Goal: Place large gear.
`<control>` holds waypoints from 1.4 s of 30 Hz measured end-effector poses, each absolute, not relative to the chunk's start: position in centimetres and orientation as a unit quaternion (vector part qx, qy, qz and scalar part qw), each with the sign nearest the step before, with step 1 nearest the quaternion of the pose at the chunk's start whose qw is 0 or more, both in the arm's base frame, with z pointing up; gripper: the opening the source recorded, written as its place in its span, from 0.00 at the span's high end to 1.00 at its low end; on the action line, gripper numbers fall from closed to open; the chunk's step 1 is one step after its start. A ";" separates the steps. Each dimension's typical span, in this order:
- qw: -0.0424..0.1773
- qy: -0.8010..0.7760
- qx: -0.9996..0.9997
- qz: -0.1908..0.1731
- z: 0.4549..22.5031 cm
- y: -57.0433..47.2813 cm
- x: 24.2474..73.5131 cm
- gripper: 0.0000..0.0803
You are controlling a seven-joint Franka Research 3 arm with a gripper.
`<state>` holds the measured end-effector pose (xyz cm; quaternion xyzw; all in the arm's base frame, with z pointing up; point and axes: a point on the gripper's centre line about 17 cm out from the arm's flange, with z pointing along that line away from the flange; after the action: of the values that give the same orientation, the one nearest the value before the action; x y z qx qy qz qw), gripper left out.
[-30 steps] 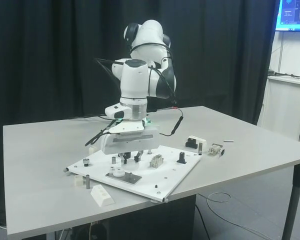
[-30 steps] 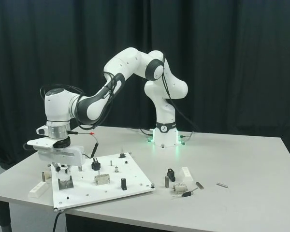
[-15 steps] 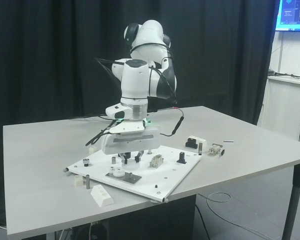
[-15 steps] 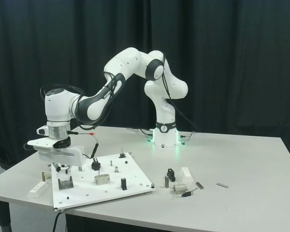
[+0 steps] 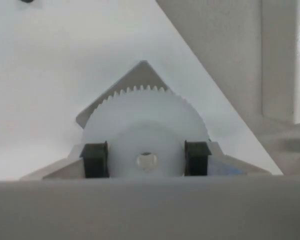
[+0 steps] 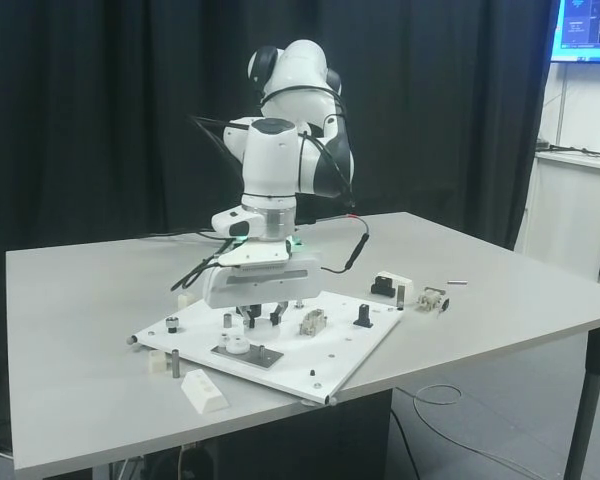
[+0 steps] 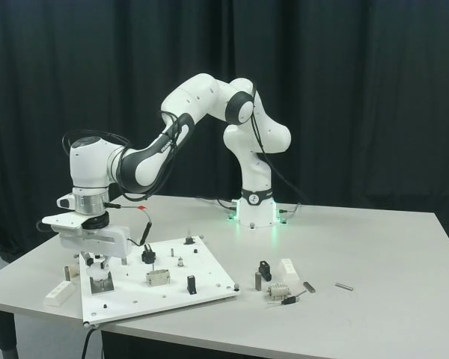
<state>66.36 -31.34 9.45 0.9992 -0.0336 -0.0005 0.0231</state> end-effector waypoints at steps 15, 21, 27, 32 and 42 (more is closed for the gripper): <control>0.024 -0.034 0.999 0.002 9.6 -31.0 66.8 0.59; 0.023 -0.037 0.999 0.005 9.7 -30.4 67.2 0.59; 0.012 -0.046 0.999 0.009 9.5 -28.2 68.2 0.59; -0.002 -0.050 0.999 0.011 9.1 -25.1 69.2 0.59; -0.025 -0.057 0.998 0.011 8.5 -17.2 71.4 0.59</control>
<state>71.40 -17.18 8.46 0.9980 -0.0566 0.0107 -0.0247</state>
